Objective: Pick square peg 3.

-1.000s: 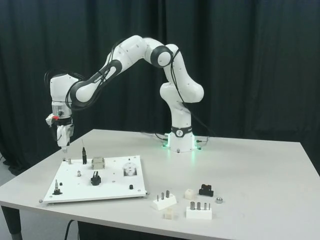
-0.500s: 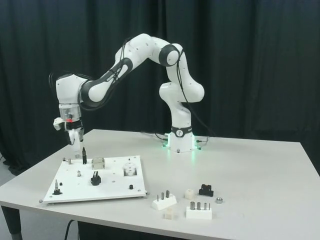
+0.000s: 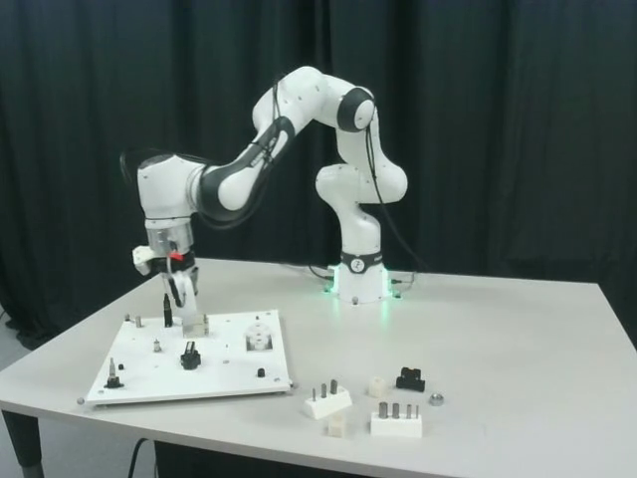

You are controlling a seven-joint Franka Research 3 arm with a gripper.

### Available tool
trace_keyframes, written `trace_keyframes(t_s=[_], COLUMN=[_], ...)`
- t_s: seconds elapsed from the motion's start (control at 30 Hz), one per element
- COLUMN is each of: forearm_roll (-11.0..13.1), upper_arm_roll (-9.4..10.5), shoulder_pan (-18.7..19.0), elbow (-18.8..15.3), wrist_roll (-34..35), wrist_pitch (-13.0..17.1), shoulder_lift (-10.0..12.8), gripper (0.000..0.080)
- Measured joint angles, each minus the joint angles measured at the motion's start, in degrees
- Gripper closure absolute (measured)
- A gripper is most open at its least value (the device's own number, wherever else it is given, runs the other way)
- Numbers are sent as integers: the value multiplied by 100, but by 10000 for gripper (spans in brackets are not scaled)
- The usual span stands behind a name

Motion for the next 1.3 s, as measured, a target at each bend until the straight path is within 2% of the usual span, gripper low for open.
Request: trace_keyframes(t_s=[0.53,0.77,1.0,1.3], forearm_roll=[-76,-309,-592,-728], upper_arm_roll=[20,105,305,688], shoulder_pan=[920,1225,1389,1406], elbow=[-225,-323,-407,-547], wrist_roll=[940,1410,1692,1703], wrist_pitch=[-4,-1,70,268], shoulder_lift=[-15,-98,-181,-278], gripper=[3,3,3,3])
